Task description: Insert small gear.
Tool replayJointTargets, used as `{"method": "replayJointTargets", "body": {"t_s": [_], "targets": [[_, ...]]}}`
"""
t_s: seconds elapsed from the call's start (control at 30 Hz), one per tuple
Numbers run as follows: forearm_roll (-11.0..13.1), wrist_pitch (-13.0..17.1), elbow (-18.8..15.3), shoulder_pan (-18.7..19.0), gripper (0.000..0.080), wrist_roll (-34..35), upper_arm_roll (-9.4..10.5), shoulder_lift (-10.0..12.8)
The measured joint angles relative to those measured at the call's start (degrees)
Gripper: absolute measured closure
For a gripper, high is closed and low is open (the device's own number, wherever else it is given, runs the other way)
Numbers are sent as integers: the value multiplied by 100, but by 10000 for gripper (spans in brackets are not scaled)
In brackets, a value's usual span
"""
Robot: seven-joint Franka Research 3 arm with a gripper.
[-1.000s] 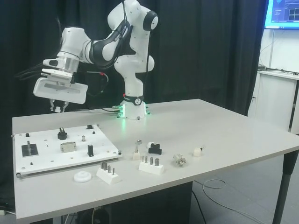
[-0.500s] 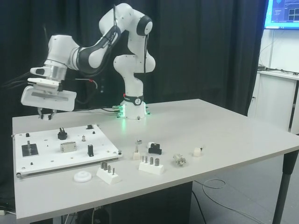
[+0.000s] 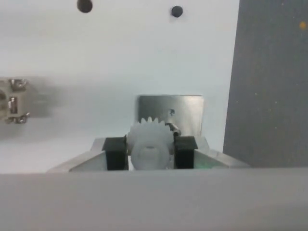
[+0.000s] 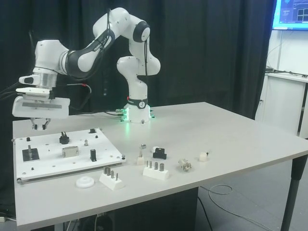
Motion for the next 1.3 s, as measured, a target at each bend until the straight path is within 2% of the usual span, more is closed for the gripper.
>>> {"method": "replayJointTargets", "body": {"t_s": [0.27, 0.43, 1.3], "targets": [[-3, -263, 378, -165, 601, 0, 15, 278], [-33, -377, 492, -281, 601, -109, 13, 401], [-45, -546, 518, -709, 601, -1002, 19, 745]]}}
